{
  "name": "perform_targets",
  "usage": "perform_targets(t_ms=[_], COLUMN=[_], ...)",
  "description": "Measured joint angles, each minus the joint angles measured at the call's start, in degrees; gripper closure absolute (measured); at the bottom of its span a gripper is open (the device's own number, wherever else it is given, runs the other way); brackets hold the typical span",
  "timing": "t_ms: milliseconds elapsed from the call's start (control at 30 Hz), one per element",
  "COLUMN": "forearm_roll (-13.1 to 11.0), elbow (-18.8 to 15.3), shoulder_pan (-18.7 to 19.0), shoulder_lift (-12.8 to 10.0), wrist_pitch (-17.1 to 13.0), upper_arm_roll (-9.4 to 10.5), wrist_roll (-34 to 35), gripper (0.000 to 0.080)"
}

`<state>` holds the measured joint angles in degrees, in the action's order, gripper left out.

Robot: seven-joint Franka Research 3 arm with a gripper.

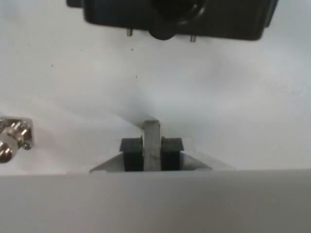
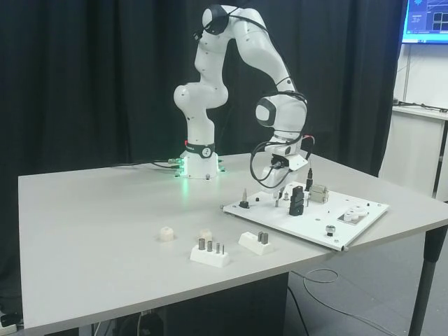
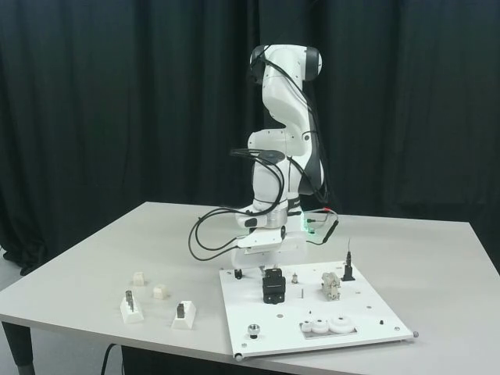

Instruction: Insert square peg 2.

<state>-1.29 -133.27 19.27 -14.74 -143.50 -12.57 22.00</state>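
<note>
The gripper (image 1: 151, 154) hangs low over the white board (image 2: 364, 222), its black fingers (image 1: 130, 153) pinching a grey square peg (image 1: 151, 143) that stands upright between them. In the wrist view the peg's tip points down at the bare white board surface, with a black block (image 1: 175, 17) further ahead and a metal connector (image 1: 14, 138) off to one side.

In the first room view the gripper (image 2: 284, 187) sits right of centre, above the near-left part of the board, just behind a black block (image 2: 297, 201). The arm (image 2: 231, 84) rises behind it in mid-frame. Lower left of the board, on the grey tabletop (image 2: 91, 224), stand two white peg holders (image 2: 210, 253) and two small white pieces (image 2: 165, 234).

In the second room view the gripper (image 3: 258, 262) is at centre frame over the board's (image 3: 367, 324) far-left edge, the black block (image 3: 273, 285) just below it. The peg itself is too small to make out there.
</note>
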Motion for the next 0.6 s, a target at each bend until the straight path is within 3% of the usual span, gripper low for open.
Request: perform_targets(t_ms=[600], forearm_roll=[0.00], elbow=[-0.21], shoulder_pan=[0.00], shoulder_lift=[0.01], wrist_pitch=[-0.77], upper_arm_roll=[0.10], wrist_roll=[0.00], gripper=[0.0728])
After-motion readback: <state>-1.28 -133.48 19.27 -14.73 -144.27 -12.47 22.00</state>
